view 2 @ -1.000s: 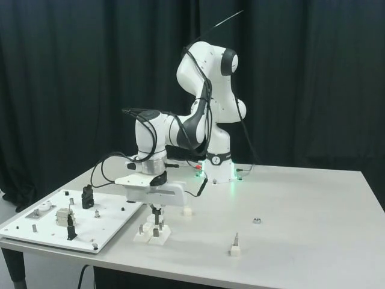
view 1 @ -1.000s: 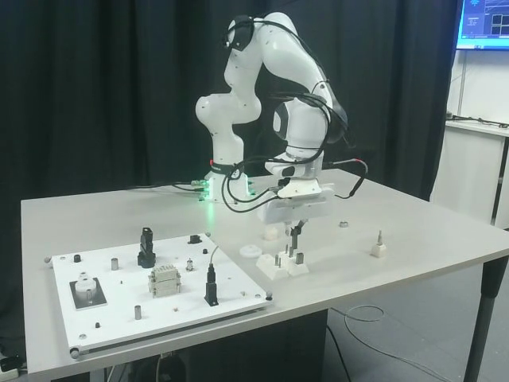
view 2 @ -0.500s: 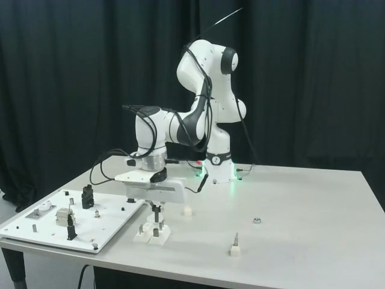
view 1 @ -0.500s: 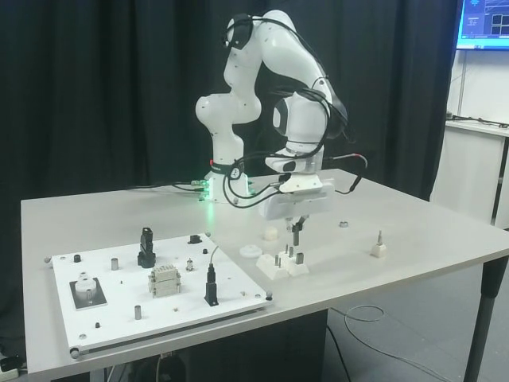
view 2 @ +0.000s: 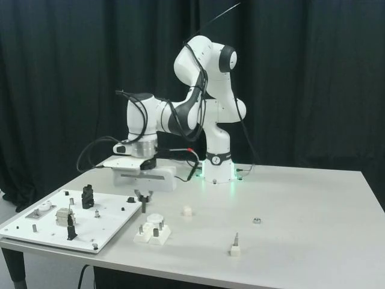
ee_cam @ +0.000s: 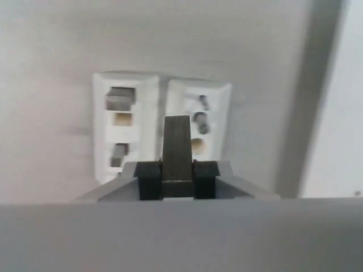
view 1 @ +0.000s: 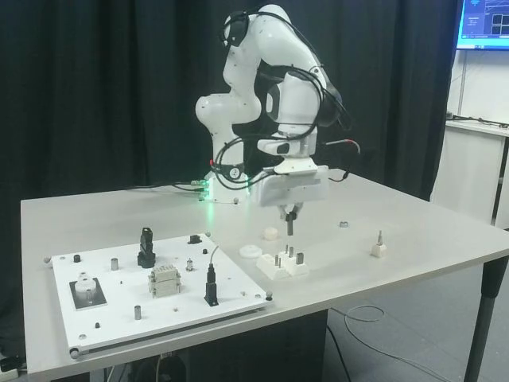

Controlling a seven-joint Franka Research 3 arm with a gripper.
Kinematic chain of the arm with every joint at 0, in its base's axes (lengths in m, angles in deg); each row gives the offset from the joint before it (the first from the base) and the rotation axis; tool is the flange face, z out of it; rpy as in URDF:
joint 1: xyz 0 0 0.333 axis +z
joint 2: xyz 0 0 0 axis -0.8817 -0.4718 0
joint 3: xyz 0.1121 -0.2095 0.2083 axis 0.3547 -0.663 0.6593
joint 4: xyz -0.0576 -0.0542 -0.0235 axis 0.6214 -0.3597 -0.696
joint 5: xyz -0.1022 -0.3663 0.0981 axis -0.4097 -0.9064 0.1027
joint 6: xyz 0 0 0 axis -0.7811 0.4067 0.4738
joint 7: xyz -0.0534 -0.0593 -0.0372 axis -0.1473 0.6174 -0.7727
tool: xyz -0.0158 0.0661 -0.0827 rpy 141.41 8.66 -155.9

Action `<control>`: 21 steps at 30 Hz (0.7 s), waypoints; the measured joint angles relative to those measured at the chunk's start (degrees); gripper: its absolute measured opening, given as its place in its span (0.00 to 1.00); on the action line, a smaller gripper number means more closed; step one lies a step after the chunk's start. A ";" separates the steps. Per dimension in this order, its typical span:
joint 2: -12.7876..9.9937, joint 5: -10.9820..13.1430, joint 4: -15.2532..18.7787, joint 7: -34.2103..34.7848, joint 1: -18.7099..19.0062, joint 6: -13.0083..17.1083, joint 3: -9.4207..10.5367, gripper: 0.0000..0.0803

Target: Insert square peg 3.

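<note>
My gripper [ee_cam: 177, 170] is shut on a grey square peg [ee_cam: 176, 141], which sticks out past the black pads. In the first room view the gripper [view 1: 289, 215] hangs above the table with the peg [view 1: 289, 227] pointing down. It is well above two white peg holders [view 1: 282, 267]. The wrist view shows the left holder [ee_cam: 125, 127] with two square pegs and one bare square hole between them. The right holder [ee_cam: 198, 124] carries round pegs and a bare round hole. In the second room view the gripper [view 2: 142, 194] sits between the holders [view 2: 152, 233] and the white board [view 2: 66, 226].
The white board [view 1: 159, 286] with black connectors, sockets and small pegs lies at the table's left. Near the holders are a white disc [view 1: 250, 252] and a small white cylinder [view 1: 270, 233]. A nut [view 1: 343, 224] and a single holder with a peg [view 1: 378, 245] lie further right.
The gripper has lifted up from the holders with the square peg in it and shifted toward the board side. The holders stayed in place.
</note>
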 joint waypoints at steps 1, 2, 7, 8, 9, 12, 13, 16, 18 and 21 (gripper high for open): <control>0.04 0.00 -0.25 -0.74 -0.01 -0.17 -0.38 0.14; 0.06 -0.01 -0.46 -1.38 -0.02 -0.32 -0.67 0.14; 0.07 -0.06 -2.26 -7.12 -0.08 -2.18 -2.81 0.14; 0.07 -0.08 -2.61 -8.39 -0.09 -2.46 -3.23 0.14; 0.07 -0.13 -3.02 -9.78 -0.12 -2.82 -3.68 0.14; 0.07 -0.40 -4.17 -14.20 -0.30 -3.92 -4.87 0.14; 0.06 -0.48 -4.64 -15.86 -0.44 -4.31 -5.23 0.14; 0.00 -0.73 -5.90 -20.13 -1.02 -4.88 -6.00 0.14; -0.08 -0.94 -6.72 -22.55 -1.63 -5.18 -6.25 0.14; -0.36 -1.30 -8.07 -26.17 -2.84 -5.31 -6.35 0.14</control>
